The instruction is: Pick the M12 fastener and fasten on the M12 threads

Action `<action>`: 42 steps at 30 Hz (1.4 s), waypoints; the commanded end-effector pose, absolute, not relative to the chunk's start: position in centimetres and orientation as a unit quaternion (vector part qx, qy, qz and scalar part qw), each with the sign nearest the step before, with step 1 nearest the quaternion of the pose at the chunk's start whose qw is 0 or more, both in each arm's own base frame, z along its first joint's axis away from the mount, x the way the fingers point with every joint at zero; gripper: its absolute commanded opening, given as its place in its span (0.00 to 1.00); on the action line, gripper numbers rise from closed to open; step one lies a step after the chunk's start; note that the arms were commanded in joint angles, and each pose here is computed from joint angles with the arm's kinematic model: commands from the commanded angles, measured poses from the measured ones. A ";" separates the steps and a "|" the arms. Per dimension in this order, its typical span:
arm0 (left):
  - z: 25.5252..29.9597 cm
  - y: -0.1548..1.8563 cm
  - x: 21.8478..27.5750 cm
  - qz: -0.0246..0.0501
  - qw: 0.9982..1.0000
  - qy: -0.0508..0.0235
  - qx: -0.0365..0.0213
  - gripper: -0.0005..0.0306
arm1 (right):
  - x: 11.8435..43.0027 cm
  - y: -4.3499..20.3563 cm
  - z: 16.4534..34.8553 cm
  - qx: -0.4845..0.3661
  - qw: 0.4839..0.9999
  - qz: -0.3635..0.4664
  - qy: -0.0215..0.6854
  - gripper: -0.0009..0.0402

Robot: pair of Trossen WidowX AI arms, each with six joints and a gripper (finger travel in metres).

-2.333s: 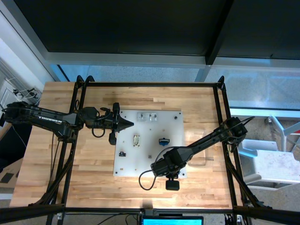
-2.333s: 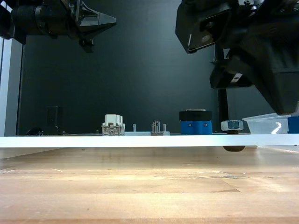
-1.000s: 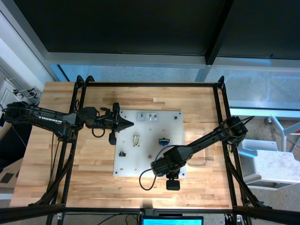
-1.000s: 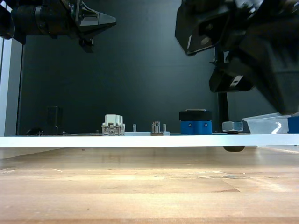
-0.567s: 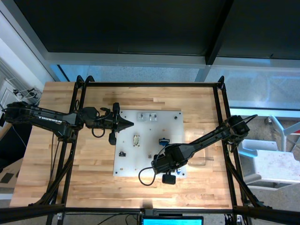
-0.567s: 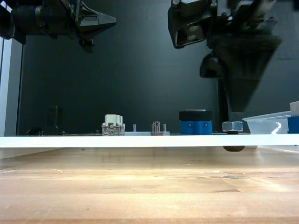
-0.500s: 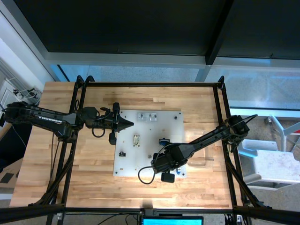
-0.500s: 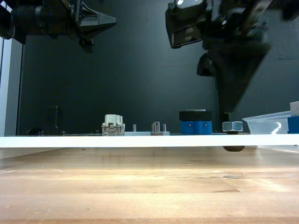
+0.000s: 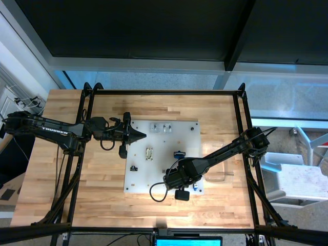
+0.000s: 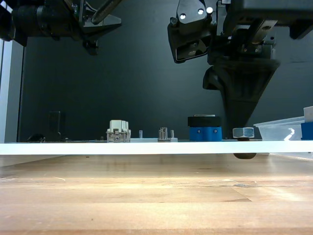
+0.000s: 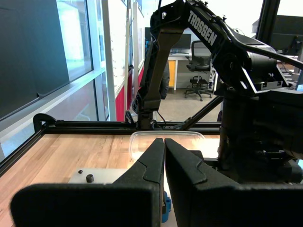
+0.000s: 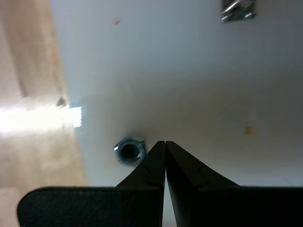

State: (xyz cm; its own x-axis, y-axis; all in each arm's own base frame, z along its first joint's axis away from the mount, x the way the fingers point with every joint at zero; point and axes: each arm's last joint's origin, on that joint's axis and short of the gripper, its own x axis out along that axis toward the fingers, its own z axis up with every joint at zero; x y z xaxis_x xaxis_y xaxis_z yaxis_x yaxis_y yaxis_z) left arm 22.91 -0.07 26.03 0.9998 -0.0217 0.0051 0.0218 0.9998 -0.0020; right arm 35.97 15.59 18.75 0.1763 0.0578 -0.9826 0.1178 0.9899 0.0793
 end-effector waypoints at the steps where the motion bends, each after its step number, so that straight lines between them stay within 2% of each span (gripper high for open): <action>1: 26.02 -0.06 22.92 -0.011 1.000 -0.002 -0.001 0.02 | 35.5 15.9 19.0 0.113 0.728 0.043 0.674 0.02; 3: 26.02 -0.06 22.92 -0.011 1.000 -0.002 -0.001 0.02 | 35.2 16.1 19.2 0.129 0.712 0.068 0.687 0.02; 9: 26.02 -0.07 22.92 -0.011 1.000 -0.002 -0.001 0.02 | 35.1 15.9 19.6 0.125 0.716 0.061 0.685 0.02; 19: 26.02 -0.07 22.92 -0.011 1.000 -0.002 -0.001 0.02 | 35.6 15.3 20.5 0.070 0.767 -0.028 0.637 0.02; 27: 26.02 -0.06 22.92 -0.011 1.000 -0.002 -0.001 0.02 | 36.1 15.3 18.8 0.053 0.767 -0.047 0.637 0.02; 34: 26.02 -0.06 22.92 -0.011 1.000 -0.002 -0.001 0.02 | 36.1 15.6 18.7 0.072 0.762 -0.022 0.643 0.02; 39: 26.02 -0.06 22.92 -0.011 1.000 -0.002 -0.001 0.02 | 35.7 16.2 19.0 0.127 0.715 0.093 0.681 0.02; 42: 26.02 -0.06 22.92 -0.011 1.000 -0.002 -0.001 0.02 | 35.4 16.0 19.3 0.121 0.717 0.076 0.683 0.02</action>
State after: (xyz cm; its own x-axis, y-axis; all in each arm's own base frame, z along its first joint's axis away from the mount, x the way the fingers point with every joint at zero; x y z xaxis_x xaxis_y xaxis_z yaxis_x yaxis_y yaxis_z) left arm 22.91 -0.07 26.02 0.9997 -0.0221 0.0048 0.0221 0.9998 -0.0016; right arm 35.52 16.26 19.00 0.0481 0.2957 -0.9541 0.0432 0.9537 0.2977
